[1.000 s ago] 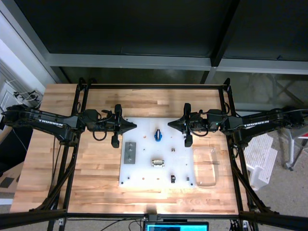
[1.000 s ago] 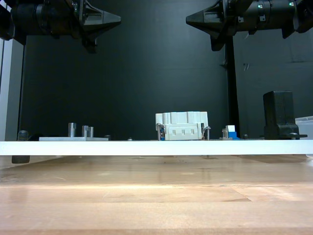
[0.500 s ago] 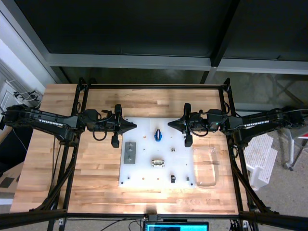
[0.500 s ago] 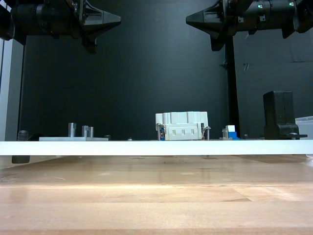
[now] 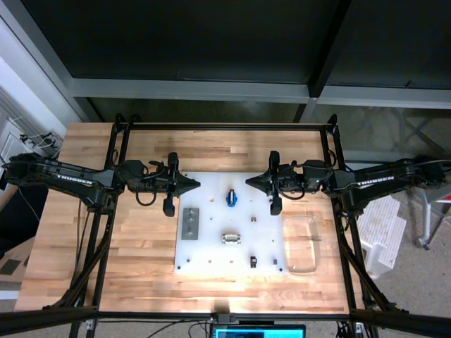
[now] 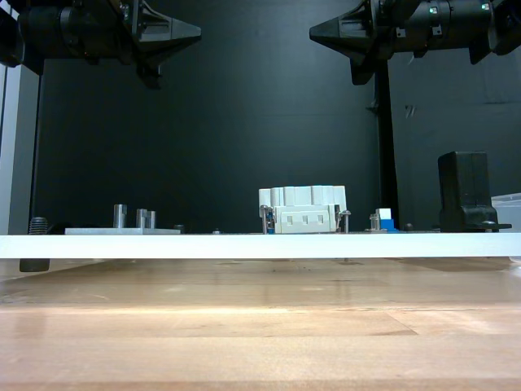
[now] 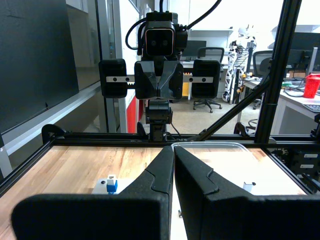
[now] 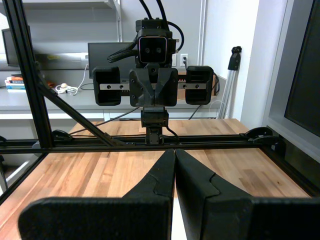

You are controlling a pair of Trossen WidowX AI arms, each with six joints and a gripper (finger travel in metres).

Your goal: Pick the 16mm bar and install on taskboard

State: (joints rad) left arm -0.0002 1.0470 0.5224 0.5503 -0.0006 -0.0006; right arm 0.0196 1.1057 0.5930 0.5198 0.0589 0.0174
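The taskboard [image 5: 211, 248] is a flat white square in the middle of the wooden table, and only its front edge [image 6: 244, 245] shows in the low view. I cannot make out the 16mm bar in any view. My left gripper [image 5: 198, 184] hangs high over the board's far left corner, shut and holding nothing, its tip [image 6: 199, 32] pointing right. Facing it from over the far right part, my right gripper [image 5: 246, 182] is also shut and empty, its tip [image 6: 311, 34] well above the board. Each wrist view shows closed fingers [image 7: 173, 150] [image 8: 175, 151].
On the board stand a grey metal block [image 5: 189, 222] with short pegs [image 6: 120, 216], a blue knob [image 5: 232, 198], a white connector [image 6: 303, 210] and a black connector [image 6: 464, 191]. A clear plastic tray [image 5: 285, 243] lies right of the board. A black frame rails the table.
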